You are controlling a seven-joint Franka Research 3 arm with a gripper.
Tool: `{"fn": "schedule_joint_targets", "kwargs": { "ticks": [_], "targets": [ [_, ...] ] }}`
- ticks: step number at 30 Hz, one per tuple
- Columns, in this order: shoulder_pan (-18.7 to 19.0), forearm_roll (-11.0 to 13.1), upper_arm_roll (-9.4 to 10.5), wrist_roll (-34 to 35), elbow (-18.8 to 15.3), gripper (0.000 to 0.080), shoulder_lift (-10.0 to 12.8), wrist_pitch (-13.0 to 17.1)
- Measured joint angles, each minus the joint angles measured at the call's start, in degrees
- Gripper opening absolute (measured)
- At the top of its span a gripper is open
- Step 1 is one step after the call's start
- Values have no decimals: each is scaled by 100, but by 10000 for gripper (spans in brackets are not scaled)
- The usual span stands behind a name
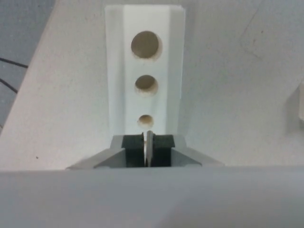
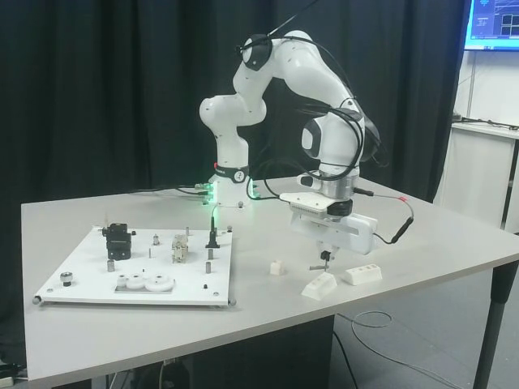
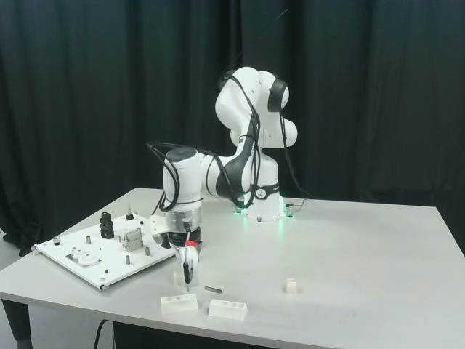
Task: Insert round peg 1.
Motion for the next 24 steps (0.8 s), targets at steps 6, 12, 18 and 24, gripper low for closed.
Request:
{"fn": "schedule_joint_targets", "kwargs": {
  "ticks": [6,12,18,24],
  "targets": [
    [-26,-70,0,-3,7,34,0,11],
    [-83,-243,-1,-4,20,34,-21,-6],
    [-177,-475,-1,-4,20,34,-110,-176],
    [-294,-762,-1,-4,18,34,-239,-455]
  ]
}}
